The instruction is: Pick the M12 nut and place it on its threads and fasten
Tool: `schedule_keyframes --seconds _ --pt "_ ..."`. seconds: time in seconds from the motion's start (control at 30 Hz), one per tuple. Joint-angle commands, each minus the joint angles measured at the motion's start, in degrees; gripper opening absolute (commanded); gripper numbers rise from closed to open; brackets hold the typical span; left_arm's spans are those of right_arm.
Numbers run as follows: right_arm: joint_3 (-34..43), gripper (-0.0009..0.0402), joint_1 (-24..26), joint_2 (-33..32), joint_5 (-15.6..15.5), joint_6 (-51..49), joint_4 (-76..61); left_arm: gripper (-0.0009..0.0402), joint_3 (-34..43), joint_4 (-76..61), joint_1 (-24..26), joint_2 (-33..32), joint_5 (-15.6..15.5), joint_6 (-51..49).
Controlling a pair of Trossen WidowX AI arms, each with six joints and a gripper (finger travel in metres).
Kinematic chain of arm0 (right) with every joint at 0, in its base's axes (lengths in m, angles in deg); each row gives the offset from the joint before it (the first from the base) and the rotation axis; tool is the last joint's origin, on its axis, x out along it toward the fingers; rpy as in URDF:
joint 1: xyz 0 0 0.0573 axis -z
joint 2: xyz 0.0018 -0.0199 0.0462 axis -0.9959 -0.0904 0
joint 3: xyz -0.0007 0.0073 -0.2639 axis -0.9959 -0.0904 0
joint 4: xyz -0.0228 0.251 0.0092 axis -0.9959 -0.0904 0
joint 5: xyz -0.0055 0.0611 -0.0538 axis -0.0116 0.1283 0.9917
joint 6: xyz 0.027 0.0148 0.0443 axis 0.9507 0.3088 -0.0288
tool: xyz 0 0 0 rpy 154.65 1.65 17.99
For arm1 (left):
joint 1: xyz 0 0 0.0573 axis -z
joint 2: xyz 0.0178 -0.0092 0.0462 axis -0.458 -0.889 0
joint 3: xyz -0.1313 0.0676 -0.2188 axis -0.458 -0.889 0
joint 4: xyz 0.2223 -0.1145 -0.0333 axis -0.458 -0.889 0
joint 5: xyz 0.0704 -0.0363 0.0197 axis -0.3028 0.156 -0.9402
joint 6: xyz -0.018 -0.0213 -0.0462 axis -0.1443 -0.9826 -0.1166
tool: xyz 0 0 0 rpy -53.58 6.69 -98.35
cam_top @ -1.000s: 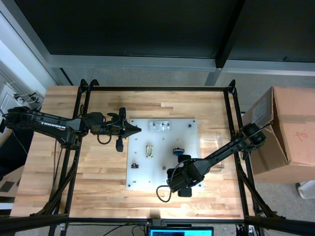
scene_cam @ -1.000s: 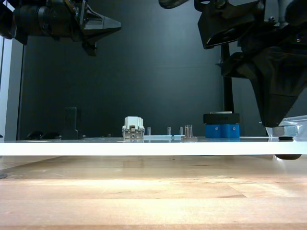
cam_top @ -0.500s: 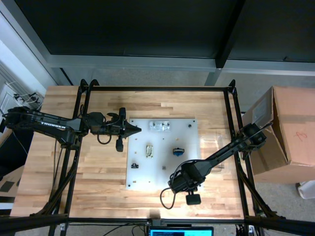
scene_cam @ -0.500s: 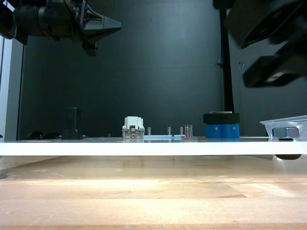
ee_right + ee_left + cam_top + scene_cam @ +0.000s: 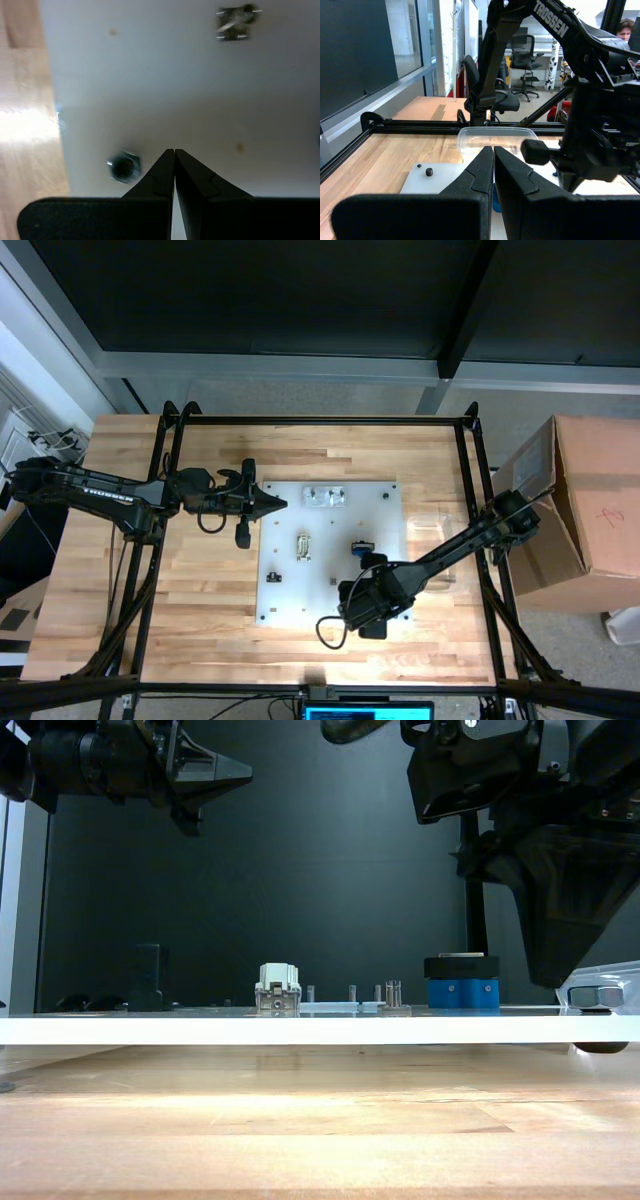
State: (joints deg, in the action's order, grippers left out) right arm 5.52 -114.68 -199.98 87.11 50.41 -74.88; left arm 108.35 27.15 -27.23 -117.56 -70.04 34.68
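From above, the left gripper (image 5: 272, 504) hangs at the far left edge of the white board (image 5: 290, 590), its fingers pressed together to a point. The right gripper (image 5: 370, 618) is over the board's near right edge, and its bulk hides whatever lies beneath it.

At table height, the silver nut (image 5: 596, 995) sits on its stud, just below and to the outside of the right gripper (image 5: 547, 978) and not touching it. Off the gripper's other side stands a blue block (image 5: 463, 992), and farther along a white connector (image 5: 277, 990). The left gripper (image 5: 235, 767) is high up, well apart from all this.

Through the left wrist camera, the left gripper (image 5: 493, 148) is pinched shut on nothing. A clear tray (image 5: 495, 136) lies just beyond its tips, and the right arm (image 5: 590, 125) looms to one side.

Through the right wrist camera, the right gripper (image 5: 174, 151) has its fingers pressed together, empty. The nut (image 5: 123, 166) lies free of them — just beside the tips, near the board's edge, dark at its centre.
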Motion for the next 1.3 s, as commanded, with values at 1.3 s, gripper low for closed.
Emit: schedule_keyframes --seconds 1.3 --pt "-0.13 0.0 -0.02 -0.28 -14.45 -1.11 2.23 0.0 0.0 0.0 -0.02 -0.02 0.02 0.0"
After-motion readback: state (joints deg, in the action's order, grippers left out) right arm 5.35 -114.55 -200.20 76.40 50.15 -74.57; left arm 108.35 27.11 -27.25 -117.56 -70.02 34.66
